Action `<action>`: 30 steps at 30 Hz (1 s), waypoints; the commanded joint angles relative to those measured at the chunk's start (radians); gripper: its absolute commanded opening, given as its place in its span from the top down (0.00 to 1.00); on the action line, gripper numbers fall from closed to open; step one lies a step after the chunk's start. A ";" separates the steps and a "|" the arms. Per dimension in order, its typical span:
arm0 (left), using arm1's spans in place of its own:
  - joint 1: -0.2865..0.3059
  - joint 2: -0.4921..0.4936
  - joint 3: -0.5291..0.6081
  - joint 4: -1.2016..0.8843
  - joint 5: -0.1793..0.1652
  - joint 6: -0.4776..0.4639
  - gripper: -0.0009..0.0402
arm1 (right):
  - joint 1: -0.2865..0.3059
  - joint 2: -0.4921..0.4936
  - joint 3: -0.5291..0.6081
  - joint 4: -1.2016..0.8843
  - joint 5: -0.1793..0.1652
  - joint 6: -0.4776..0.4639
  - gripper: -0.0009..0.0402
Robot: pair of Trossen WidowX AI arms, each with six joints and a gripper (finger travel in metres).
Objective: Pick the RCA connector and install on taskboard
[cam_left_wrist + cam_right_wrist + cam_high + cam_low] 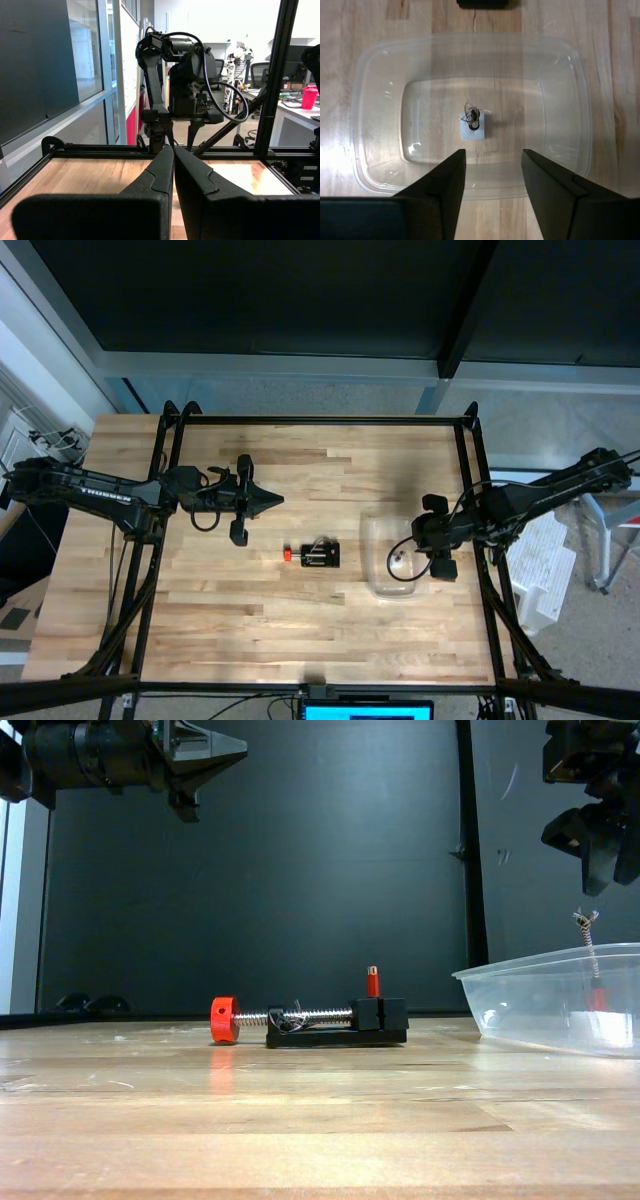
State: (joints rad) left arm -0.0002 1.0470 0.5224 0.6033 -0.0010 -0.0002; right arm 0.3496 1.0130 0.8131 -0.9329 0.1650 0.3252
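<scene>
1. The connector [474, 121], tangled in wire, probably stands in the clear tray [572, 65].
2. My right pincer [493, 152] hangs parted and empty above it; my left pincer [172, 148] is closed, empty, aloft.
3. The black block [323, 556] lies on the wooden counter [250, 610].

taskboard [482, 3] mostly beyond view's edge

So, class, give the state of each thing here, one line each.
left gripper: shut, empty, raised above the table.
right gripper: open, empty, above the clear tray.
RCA connector: inside the clear tray, ungripped.
taskboard: flat on the table, connector not installed.
clear tray: on the table, no lid.
</scene>
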 commanded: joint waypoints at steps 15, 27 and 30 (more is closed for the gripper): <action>0.000 0.000 0.000 0.000 0.000 0.000 0.98 | 0.011 0.098 -0.060 0.096 0.002 0.037 0.57; 0.000 0.000 0.000 0.000 0.000 0.000 0.98 | 0.012 0.161 -0.080 0.180 0.010 0.035 0.57; 0.000 0.000 0.000 0.000 0.000 0.000 0.98 | 0.012 0.167 -0.092 0.199 0.027 0.035 0.57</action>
State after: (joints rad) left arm -0.0002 1.0470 0.5228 0.6033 -0.0006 -0.0002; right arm 0.3618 1.1767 0.7254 -0.7429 0.1886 0.3611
